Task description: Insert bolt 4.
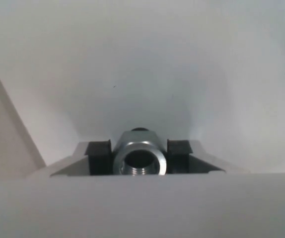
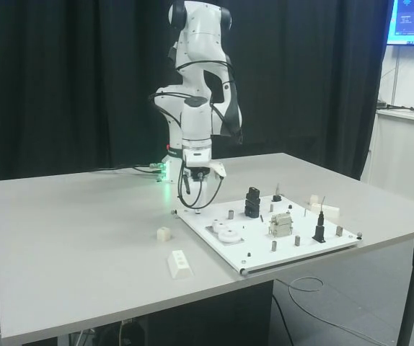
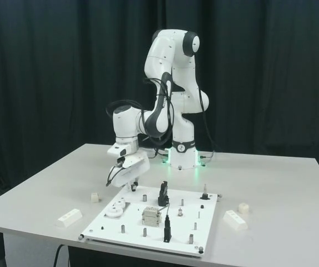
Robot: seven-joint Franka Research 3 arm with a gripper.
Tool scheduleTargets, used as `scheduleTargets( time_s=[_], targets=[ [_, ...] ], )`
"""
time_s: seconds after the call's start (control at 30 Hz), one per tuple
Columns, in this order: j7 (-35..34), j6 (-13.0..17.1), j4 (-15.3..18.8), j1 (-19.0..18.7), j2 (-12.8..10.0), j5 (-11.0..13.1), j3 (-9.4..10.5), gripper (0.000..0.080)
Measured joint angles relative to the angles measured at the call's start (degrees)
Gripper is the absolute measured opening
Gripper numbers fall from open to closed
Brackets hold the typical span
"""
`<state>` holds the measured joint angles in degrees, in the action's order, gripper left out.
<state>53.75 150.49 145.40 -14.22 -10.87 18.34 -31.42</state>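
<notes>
In the wrist view a grey metal bolt (image 1: 138, 148) with a threaded hollow end sits between my black fingertips (image 1: 99, 157). My gripper (image 1: 138, 158) is shut on it. From the room views the gripper (image 2: 196, 175) (image 3: 130, 182) hangs a little above the back left corner of the white board (image 2: 308, 249) (image 3: 131, 219), pointing down. The hole under the bolt is hidden. Only plain white surface shows beneath the fingers.
The board carries a black connector (image 2: 251, 202) (image 3: 162, 194), a white round part (image 2: 228, 233) (image 3: 114, 210), a black plug (image 2: 320, 231) (image 3: 167, 230) and several small pegs. White blocks (image 2: 179, 263) (image 3: 69, 217) (image 3: 235, 219) lie on the grey table beside the board.
</notes>
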Motion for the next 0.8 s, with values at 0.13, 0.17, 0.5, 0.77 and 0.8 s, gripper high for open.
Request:
scheduleTargets(
  time_s=[0.13,0.17,0.5,0.77,0.8],
  targets=[
    [-2.56,0.00,0.01,0.00,0.00,0.52,-0.05,0.0237],
    [-3.27,0.00,0.01,0.00,0.00,0.52,-0.04,0.0237],
    [-10.01,-0.03,0.04,-0.05,0.04,0.52,-0.04,0.0237],
    [-14.48,-0.03,0.07,-0.07,0.07,0.52,-0.04,0.0237],
    [-15.31,-0.03,0.07,-0.07,0.07,0.52,-0.04,0.0237]
  ],
)
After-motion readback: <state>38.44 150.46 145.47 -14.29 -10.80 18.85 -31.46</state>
